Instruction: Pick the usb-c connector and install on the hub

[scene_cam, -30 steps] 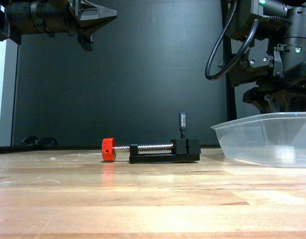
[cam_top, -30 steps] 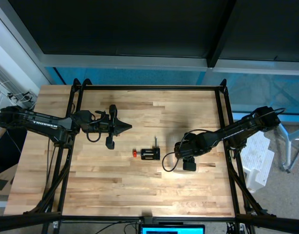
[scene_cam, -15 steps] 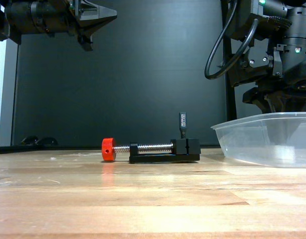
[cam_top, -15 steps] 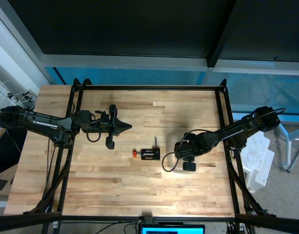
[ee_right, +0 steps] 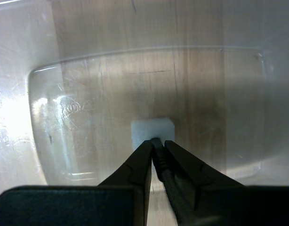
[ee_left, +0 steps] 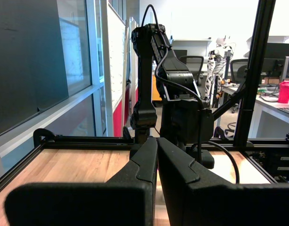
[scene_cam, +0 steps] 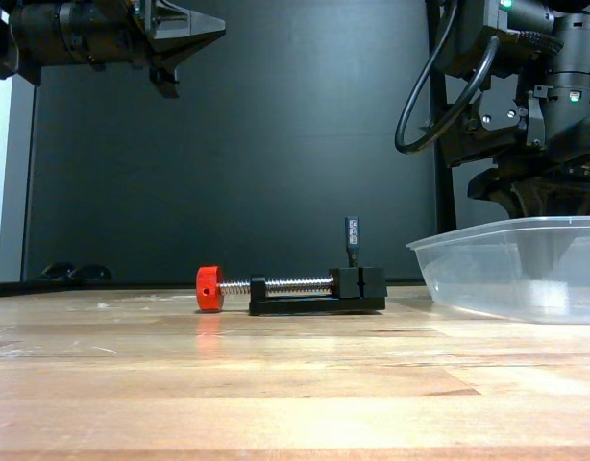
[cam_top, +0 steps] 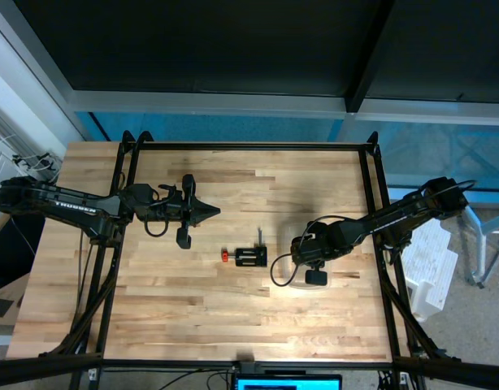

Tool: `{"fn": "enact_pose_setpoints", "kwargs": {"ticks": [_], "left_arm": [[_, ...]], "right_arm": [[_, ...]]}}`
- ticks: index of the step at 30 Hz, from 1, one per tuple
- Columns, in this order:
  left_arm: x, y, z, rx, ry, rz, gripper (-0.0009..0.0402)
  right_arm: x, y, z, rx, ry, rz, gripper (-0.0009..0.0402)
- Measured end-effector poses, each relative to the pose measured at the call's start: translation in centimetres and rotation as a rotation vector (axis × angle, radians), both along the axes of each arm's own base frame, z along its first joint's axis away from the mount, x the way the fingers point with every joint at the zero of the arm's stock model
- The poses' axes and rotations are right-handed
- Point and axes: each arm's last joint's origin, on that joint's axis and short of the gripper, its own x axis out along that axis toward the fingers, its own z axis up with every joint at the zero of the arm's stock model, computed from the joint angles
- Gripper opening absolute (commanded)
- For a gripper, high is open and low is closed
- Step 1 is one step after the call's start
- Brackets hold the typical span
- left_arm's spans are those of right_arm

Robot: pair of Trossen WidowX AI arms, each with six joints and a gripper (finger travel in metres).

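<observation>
**Right gripper pinched on the connector inside the tub; narrow hold, risk of slip on the lift.**
Right gripper (ee_right: 155, 142) has its fingers drawn together at the near edge of the usb-c connector (ee_right: 153, 128), a white block lying low in the clear tub (scene_cam: 468, 264); a thin dark strip sits between the fingers. In my judgement, a hold this near the edge may let the part pivot, drop or catch the tub wall. A tilted part would meet the hub (scene_cam: 353, 233), upright in the vise (scene_cam: 319, 288), off-axis and jam. Left gripper (ee_left: 157, 153), closed on nothing, hangs high, well apart from the vise.
</observation>
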Motion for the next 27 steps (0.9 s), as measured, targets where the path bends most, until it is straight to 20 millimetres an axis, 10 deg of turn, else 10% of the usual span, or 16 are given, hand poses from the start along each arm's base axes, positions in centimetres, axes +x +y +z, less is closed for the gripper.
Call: {"fn": "enact_pose_setpoints", "kwargs": {"ticks": [27], "left_arm": [[0.00,0.00,0.00,0.000,0.000,0.000,0.0000]], "right_arm": [[-0.02,-0.03,0.86,0.007,-0.023,-0.001,0.0000]]}}
